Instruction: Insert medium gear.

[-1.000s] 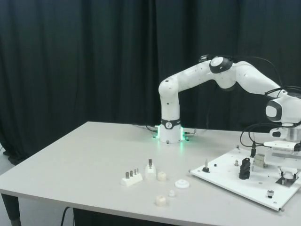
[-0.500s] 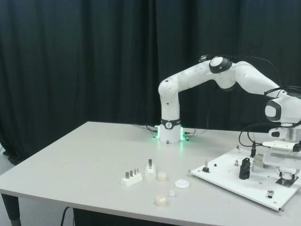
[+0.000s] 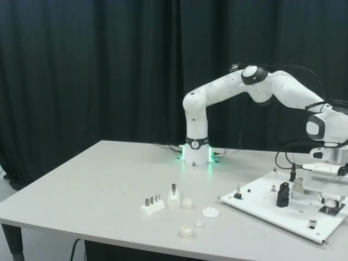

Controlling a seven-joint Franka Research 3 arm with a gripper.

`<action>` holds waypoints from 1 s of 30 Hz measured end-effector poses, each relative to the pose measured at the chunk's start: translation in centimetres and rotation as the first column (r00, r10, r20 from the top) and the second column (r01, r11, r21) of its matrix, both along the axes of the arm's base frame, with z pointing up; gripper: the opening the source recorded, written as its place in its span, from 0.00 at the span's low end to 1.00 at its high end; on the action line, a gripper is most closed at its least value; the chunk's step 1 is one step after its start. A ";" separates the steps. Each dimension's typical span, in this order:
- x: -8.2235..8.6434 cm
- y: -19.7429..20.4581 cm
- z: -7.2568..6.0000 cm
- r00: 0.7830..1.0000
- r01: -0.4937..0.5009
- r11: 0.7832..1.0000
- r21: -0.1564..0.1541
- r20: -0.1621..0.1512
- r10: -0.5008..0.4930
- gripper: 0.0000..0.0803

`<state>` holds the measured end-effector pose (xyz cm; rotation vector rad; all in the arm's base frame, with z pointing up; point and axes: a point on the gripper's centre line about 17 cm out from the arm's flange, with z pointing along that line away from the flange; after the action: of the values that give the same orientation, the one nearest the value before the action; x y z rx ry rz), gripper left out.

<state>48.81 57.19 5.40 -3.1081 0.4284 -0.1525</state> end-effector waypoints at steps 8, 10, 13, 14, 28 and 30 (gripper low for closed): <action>-0.6 0.4 -0.1 1.000 -0.006 1.000 0.001 -0.016 0.006 0.50; -0.8 0.6 -0.1 1.000 -0.008 1.000 0.003 -0.018 0.008 0.50; -0.9 0.8 -0.2 1.000 -0.011 1.000 0.005 -0.020 0.011 0.50; -1.0 0.8 -0.2 1.000 -0.012 1.000 0.006 -0.020 0.012 0.50; -1.0 1.2 -0.2 1.000 -0.016 1.000 0.012 -0.021 0.016 0.50; -1.0 1.1 -0.1 1.000 -0.015 1.000 0.012 -0.020 0.015 0.50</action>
<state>47.85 58.33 5.26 -3.1025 0.4052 -0.1181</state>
